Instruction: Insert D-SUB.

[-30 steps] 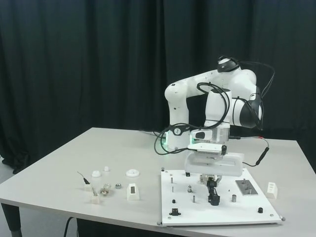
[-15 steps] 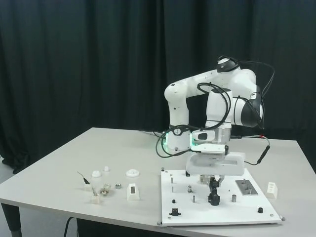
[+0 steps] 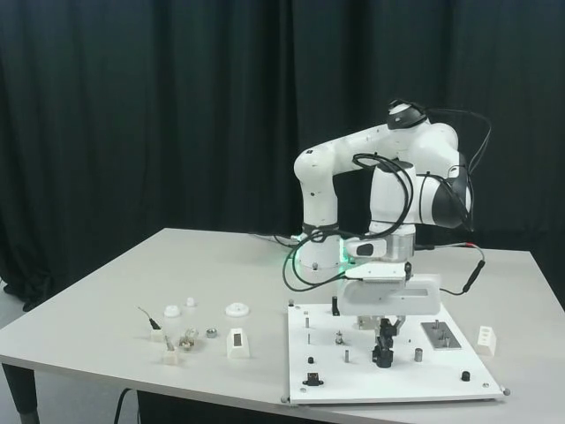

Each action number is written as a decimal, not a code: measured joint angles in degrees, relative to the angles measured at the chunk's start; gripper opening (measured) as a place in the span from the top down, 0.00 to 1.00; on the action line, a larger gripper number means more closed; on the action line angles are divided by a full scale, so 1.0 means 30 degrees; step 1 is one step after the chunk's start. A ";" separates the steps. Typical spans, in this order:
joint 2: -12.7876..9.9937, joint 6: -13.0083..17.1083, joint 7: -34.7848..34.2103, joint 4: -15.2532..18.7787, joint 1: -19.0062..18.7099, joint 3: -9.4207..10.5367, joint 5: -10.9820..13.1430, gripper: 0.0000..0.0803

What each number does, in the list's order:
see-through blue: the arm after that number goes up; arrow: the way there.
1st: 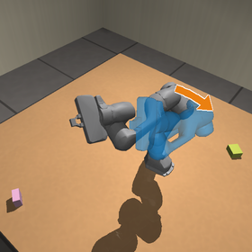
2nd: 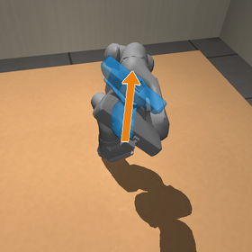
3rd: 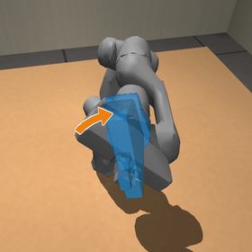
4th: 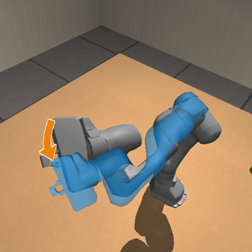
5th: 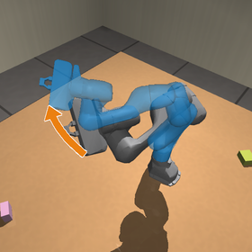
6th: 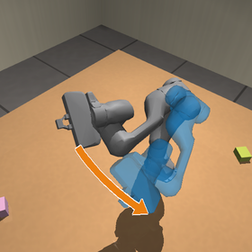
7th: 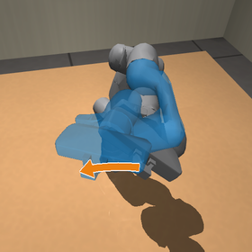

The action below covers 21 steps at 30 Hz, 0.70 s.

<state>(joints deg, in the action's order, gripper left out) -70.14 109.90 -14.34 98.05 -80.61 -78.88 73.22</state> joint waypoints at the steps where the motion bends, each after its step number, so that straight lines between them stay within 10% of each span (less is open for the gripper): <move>1: 0.0000 -0.0053 -0.0014 0.0006 -0.0022 0.0003 0.0055 0.81; 21: 0.0112 0.0126 -0.1157 0.0363 -0.0756 -0.0101 0.0187 0.81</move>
<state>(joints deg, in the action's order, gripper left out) -69.80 110.27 -17.81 99.13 -82.88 -79.19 73.78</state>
